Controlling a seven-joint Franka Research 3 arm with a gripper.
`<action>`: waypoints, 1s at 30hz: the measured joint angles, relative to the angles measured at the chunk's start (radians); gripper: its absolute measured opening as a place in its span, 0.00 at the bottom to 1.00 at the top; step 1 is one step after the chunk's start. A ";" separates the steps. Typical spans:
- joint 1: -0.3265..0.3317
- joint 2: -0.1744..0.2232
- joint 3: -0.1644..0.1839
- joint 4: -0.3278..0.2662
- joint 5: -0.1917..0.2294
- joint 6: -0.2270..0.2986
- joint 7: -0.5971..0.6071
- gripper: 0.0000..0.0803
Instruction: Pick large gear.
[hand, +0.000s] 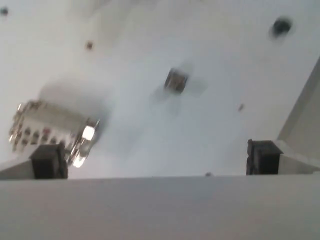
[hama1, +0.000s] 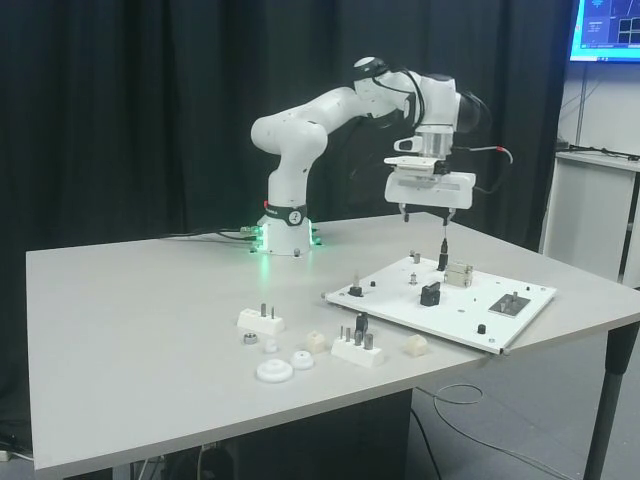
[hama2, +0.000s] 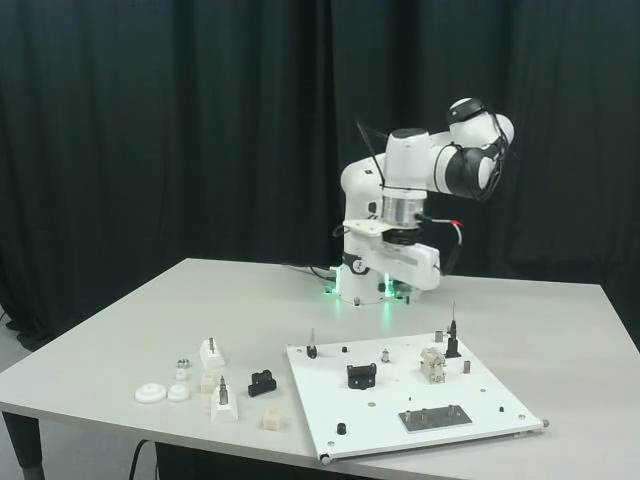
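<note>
gripper (hama1: 424, 212) (wide open) high above large gear (hama1: 273, 373).

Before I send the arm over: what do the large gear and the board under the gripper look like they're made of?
The large gear looks like white plastic with a matte, dull surface and no shine, possibly printed. The board looks like a thin, rigid white sheet, smooth and matte, perhaps plastic or painted metal; I can't tell which. The gripper hangs open above it, holding nothing.
</note>
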 joint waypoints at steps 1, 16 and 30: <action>-0.007 0.000 -0.001 0.001 -0.006 0.004 -0.014 1.00; -0.165 0.000 -0.005 0.039 -0.083 0.037 -0.224 1.00; -0.344 0.000 0.002 0.066 -0.111 0.067 -0.392 1.00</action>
